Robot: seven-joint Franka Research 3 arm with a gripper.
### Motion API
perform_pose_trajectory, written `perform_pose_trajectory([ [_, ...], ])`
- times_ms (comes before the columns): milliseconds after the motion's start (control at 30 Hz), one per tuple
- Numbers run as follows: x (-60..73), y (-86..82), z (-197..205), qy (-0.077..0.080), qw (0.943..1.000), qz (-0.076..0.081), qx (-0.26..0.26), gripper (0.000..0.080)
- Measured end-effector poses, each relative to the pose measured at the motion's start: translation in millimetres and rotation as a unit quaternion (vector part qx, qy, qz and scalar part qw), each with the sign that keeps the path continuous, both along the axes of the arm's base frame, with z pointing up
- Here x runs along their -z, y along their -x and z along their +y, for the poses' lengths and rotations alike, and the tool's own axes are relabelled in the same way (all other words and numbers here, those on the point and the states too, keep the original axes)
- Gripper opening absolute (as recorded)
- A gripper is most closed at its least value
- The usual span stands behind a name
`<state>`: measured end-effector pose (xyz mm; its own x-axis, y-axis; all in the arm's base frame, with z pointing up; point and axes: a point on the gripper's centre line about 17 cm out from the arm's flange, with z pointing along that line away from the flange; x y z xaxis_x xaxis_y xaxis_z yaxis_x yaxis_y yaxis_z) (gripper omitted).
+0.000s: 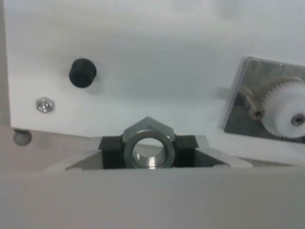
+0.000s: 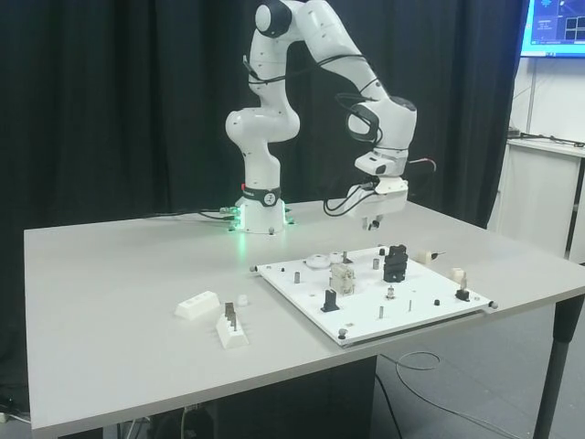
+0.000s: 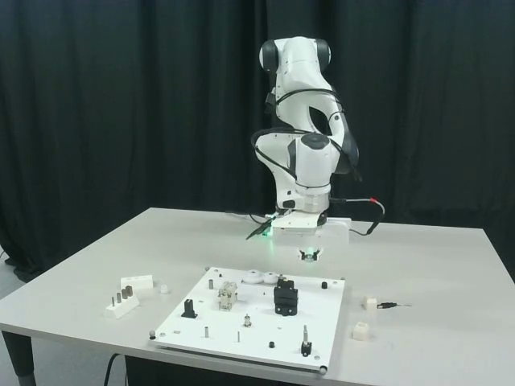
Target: Insert bolt 4.
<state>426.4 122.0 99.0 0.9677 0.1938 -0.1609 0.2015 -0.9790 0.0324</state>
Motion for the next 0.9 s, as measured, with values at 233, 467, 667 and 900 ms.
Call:
perform_pose_trajectory([
  [233,8.5,-1.8,4.5,-0.013,0.9980,-0.014,-0.061,0.0224],
  [467,11.4,-5.3,10.9,-0.022,0.9931,-0.021,-0.113,0.0224],
  [667,10.4,-11.4,16.3,-0.029,0.9877,-0.031,-0.150,0.0224],
  [900,10.8,-15.5,22.1,-0.035,0.9811,-0.039,-0.187,0.0224],
])
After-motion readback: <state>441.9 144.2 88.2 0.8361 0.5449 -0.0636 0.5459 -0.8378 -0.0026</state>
